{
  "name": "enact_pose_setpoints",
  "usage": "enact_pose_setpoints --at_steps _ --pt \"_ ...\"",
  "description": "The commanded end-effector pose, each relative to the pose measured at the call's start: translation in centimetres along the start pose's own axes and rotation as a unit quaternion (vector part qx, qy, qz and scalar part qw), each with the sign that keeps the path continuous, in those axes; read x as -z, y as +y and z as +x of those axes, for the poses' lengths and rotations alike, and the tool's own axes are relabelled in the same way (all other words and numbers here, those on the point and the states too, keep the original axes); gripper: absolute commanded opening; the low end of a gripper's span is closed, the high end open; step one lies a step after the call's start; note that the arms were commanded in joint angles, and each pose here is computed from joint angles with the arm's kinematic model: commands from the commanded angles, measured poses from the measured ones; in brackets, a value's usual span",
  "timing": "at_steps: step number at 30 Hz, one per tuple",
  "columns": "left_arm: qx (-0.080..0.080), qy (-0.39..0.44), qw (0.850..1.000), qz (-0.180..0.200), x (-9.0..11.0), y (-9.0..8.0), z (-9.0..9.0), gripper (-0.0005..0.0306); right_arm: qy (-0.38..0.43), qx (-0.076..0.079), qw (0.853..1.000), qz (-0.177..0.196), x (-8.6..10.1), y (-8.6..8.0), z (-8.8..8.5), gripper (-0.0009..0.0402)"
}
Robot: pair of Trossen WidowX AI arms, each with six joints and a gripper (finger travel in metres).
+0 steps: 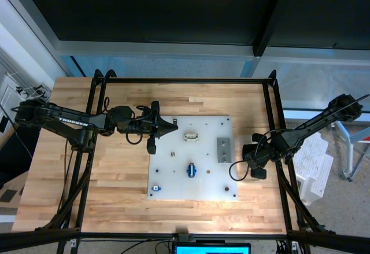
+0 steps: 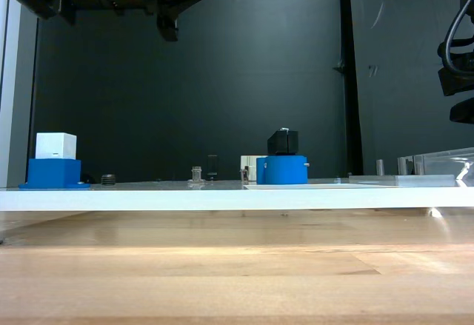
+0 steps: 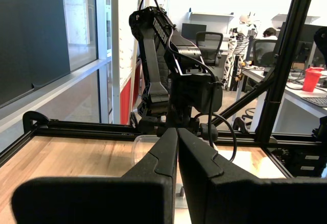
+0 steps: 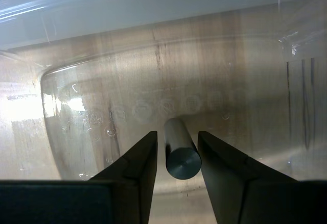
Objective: Pick the 16mm cylinder and install on the taskboard
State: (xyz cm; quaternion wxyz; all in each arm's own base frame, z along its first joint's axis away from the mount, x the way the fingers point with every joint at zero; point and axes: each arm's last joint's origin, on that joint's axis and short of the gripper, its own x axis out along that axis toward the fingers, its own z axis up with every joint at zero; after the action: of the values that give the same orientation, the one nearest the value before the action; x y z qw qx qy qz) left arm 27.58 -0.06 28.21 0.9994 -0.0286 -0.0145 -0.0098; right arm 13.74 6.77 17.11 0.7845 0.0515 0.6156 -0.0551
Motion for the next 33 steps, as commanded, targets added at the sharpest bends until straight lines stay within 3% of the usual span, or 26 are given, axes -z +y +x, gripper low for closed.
enact_pose_setpoints --at_steps 1,17,28,33 --pt "0.000 0.000 1.000 0.000 0.0 0.0 0.0 0.0000 0.000 0.000 1.000 0.000 0.0 0.0 0.0 0.0077" --pt "0.000 0.000 1.000 0.000 0.0 0.0 0.0 0.0000 -0.001 -0.002 1.000 0.000 -0.2 0.1 -0.3 0.0001" --pt "0.000 0.000 1.000 0.000 0.0 0.0 0.0 0.0000 0.002 0.001 1.000 -0.001 -1.9 0.6 -5.0 0.0002" --pt "0.000 0.000 1.000 0.000 0.0 0.0 0.0 0.0000 -0.009 -0.008 1.000 0.003 -2.7 0.8 -7.0 0.0002"
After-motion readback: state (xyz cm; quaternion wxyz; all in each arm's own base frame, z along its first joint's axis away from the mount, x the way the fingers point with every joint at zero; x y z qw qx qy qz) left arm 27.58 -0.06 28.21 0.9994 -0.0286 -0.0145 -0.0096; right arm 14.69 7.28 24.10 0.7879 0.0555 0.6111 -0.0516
